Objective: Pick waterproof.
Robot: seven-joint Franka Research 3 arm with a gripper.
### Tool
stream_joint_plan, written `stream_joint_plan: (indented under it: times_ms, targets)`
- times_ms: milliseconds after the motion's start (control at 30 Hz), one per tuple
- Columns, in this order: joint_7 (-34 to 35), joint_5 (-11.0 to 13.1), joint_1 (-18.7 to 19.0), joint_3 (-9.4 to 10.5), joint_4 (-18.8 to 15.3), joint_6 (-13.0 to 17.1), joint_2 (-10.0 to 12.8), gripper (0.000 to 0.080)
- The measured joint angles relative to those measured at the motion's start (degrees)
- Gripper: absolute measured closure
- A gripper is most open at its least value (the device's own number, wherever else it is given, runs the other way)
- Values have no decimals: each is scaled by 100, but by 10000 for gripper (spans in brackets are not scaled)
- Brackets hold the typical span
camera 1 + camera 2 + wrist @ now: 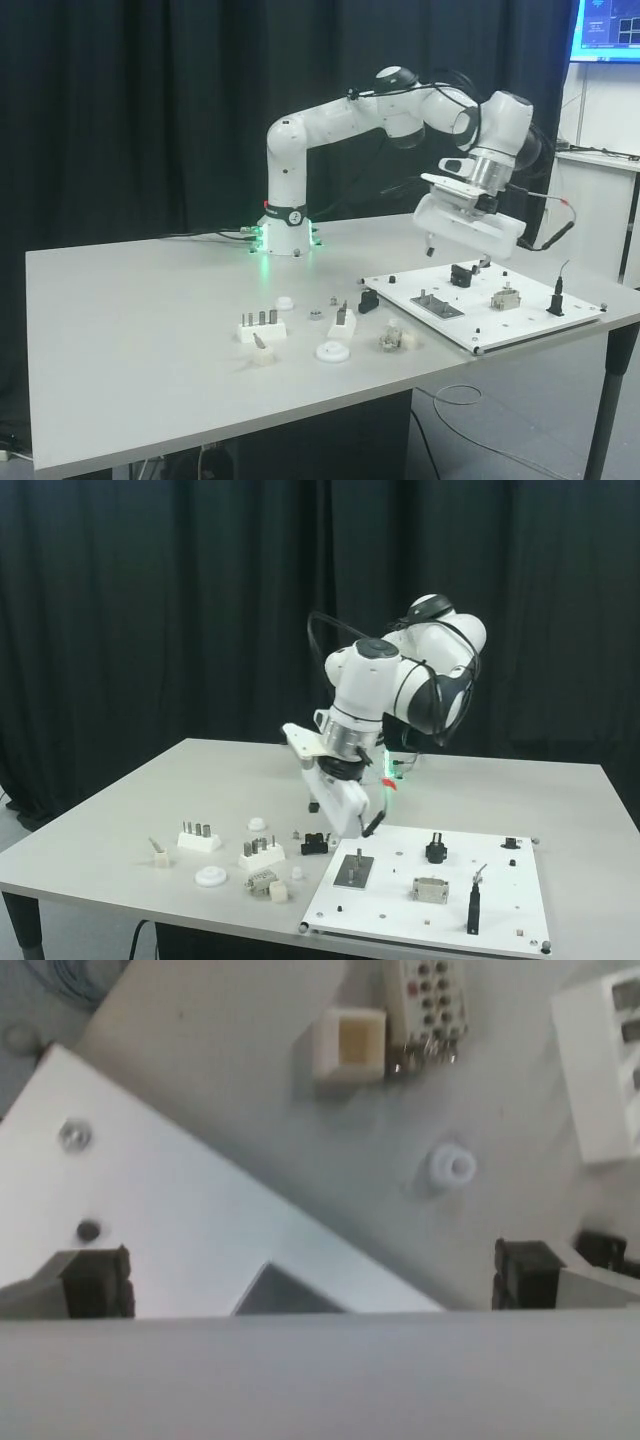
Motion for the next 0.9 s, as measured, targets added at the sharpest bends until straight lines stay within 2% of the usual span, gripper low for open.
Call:
stream_joint_plan:
  times_ms: [167,433,700,900]
  targets:
    - [-168,171,100,-89,-357,322,75,3]
    - [-421,381,123,-98,-745,843,138,3]
    - [-636,619,84,-99,-1007,1276,199,3]
    - [-815,772,-17,-99,-1089,1446,216,3]
